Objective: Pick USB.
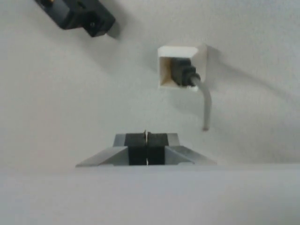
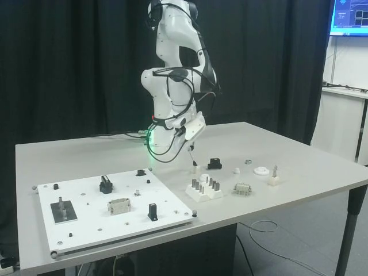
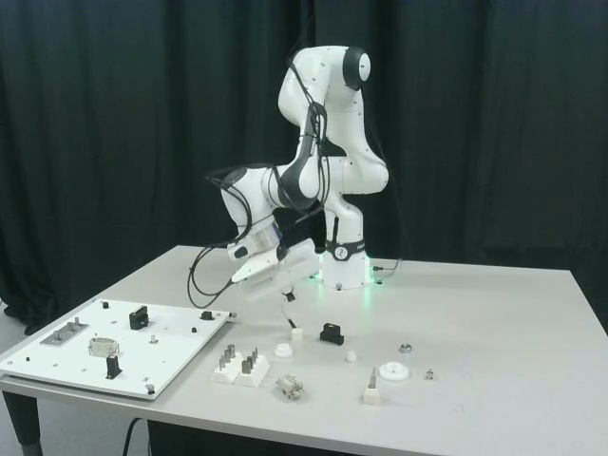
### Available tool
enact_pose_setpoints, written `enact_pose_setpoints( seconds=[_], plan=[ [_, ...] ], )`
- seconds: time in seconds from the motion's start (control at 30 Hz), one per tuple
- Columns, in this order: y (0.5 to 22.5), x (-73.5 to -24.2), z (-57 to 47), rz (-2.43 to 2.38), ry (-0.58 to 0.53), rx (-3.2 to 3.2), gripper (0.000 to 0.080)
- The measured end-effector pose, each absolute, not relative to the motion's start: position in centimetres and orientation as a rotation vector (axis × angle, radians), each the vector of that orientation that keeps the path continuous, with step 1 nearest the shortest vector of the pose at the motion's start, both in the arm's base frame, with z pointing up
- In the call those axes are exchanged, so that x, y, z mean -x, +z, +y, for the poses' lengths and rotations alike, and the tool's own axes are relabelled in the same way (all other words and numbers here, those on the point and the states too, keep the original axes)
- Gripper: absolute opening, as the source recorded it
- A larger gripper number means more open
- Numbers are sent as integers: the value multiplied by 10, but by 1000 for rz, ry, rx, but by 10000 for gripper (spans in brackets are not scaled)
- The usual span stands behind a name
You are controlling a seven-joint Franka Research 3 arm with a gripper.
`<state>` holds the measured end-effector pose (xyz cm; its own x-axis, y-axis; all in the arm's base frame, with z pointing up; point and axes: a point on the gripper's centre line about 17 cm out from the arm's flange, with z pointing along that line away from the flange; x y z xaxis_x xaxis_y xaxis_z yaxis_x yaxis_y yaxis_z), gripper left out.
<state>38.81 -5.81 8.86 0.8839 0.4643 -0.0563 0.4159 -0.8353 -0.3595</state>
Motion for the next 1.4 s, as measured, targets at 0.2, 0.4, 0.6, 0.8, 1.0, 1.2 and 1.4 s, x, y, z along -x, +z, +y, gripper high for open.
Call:
enact_pose_setpoints(
  seconds=[0.2,0.4,0.6,0.8,1.0,1.2,1.4],
  plan=[
    [104,-388,-60,-651,207,2727,2],
    [114,-388,-60,-631,212,2741,2],
    [119,-388,-60,-616,208,2745,2],
    [121,-388,-60,-624,206,2747,2],
    [121,-388,-60,-637,208,2749,2],
    [121,-388,-60,-638,208,2749,2],
    [123,-391,-61,-639,198,2753,2]
  ],
)
